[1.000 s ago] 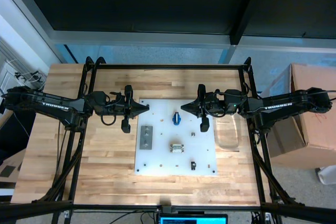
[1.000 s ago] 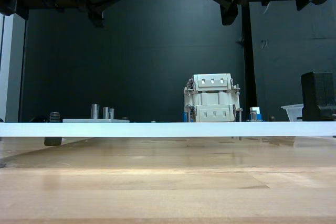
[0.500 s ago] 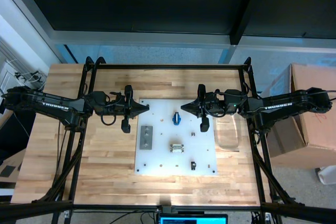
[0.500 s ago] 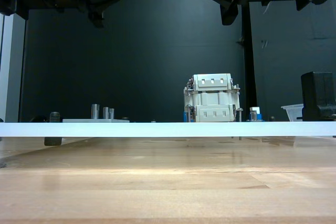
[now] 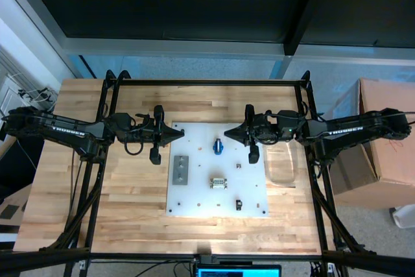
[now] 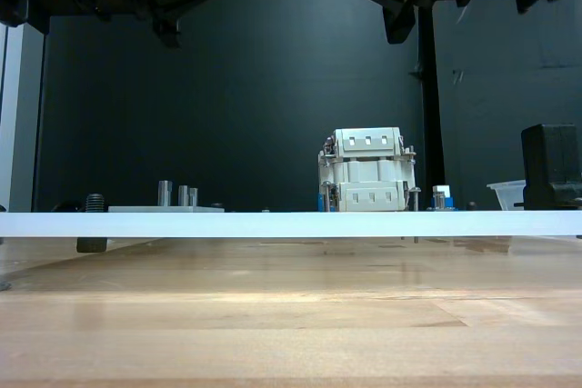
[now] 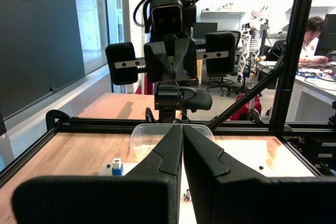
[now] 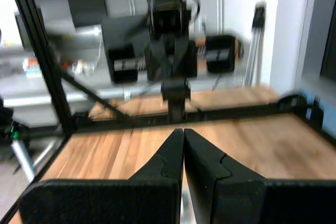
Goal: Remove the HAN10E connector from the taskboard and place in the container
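Pale wooden counter (image 5: 130,186), white rectangular taskboard (image 5: 194,192) mid-counter. Left gripper (image 5: 179,133) hangs high over the board's far-left corner. Right gripper (image 5: 227,135) hangs high over the middle of its far edge. Jaws on both pressed together, holding nothing. Clear plastic container (image 5: 280,163) sits just beside the board, toward the counter's right edge. Beige HAN10E connector (image 5: 220,183) stands upright in its seat on the board, clear of both grippers.

Left gripper (image 7: 182,128) closed — container (image 7: 138,139) beyond
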